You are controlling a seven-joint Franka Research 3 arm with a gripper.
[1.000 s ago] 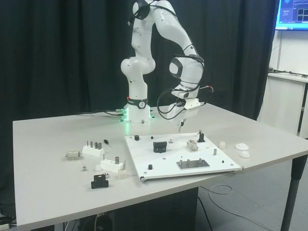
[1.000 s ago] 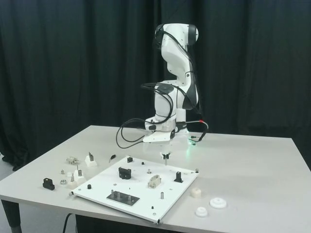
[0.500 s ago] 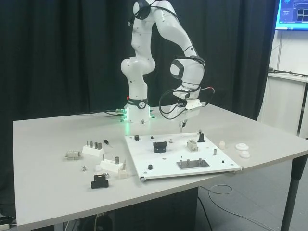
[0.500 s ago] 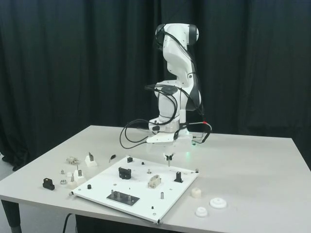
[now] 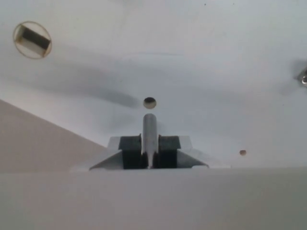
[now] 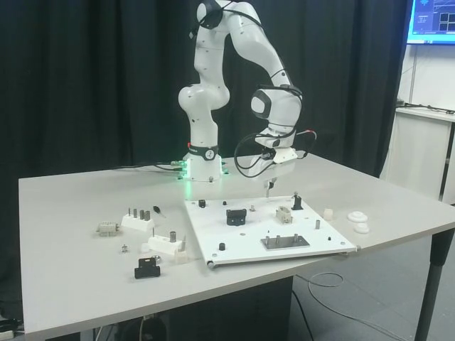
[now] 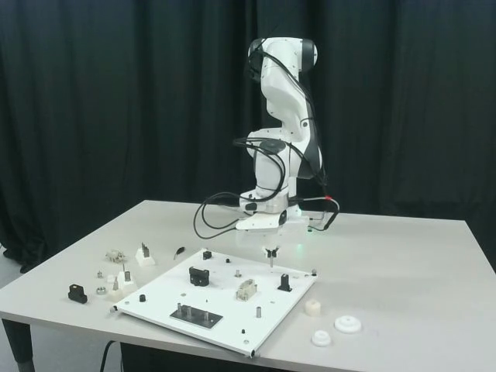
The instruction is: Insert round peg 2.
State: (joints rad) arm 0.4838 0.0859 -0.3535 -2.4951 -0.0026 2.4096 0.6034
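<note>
A grey round metal peg stands upright between the black pads of my gripper, which is shut on it. Just past the peg's tip lies a small round hole in the white board. In the first room view my gripper hangs a little above the far part of the white board, with the peg pointing down. The second room view shows my gripper over the board's back edge, close to a black upright piece.
The board carries a black block, a grey plate with pegs and small posts. White holders and a black clamp lie on the grey table beside it. White gears rest on the other side. A rectangular slot is near the hole.
The arm has carried the peg a short way sideways over the board's far part, toward the black upright piece. Nothing else has moved.
</note>
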